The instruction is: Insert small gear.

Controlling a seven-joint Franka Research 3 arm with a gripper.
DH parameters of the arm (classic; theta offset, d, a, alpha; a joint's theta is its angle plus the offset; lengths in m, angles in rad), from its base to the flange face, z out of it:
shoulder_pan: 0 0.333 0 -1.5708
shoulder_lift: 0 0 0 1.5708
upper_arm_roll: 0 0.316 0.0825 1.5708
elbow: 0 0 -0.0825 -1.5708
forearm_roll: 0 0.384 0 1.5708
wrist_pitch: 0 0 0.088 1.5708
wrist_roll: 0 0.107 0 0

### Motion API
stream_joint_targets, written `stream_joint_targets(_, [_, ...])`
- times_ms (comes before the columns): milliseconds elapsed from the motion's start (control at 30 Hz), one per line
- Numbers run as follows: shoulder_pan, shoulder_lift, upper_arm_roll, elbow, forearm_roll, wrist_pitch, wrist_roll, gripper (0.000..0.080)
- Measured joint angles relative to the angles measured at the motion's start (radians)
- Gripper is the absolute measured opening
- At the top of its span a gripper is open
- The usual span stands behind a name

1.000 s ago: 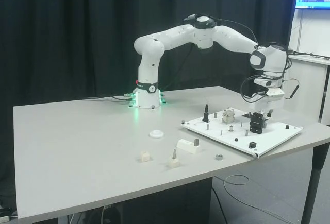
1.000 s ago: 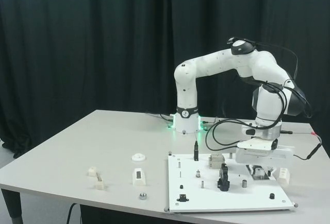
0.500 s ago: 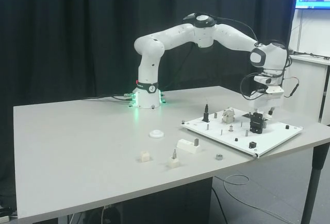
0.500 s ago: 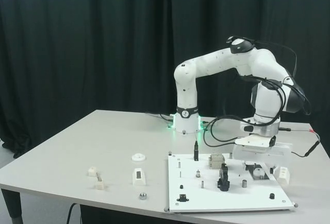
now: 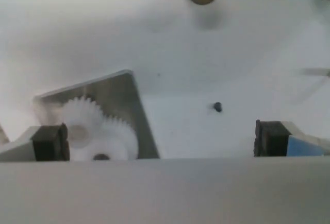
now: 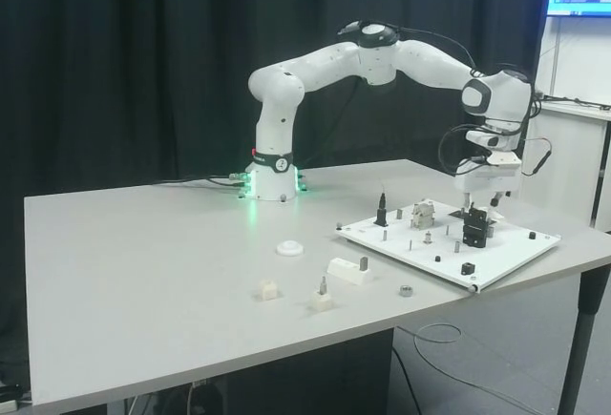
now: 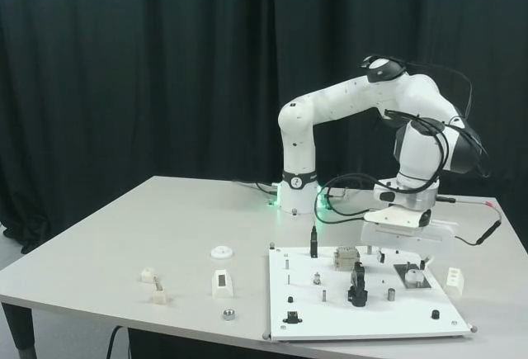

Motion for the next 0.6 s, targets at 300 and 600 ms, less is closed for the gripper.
stream_joint_targets(300, [-0.004,0.000,0.004,-0.020,0.002,-0.002,-0.021,0.0800])
stream_joint_targets(600, [-0.001,-0.001,0.012,-0.021,0.016,-0.003,-0.021,0.0800])
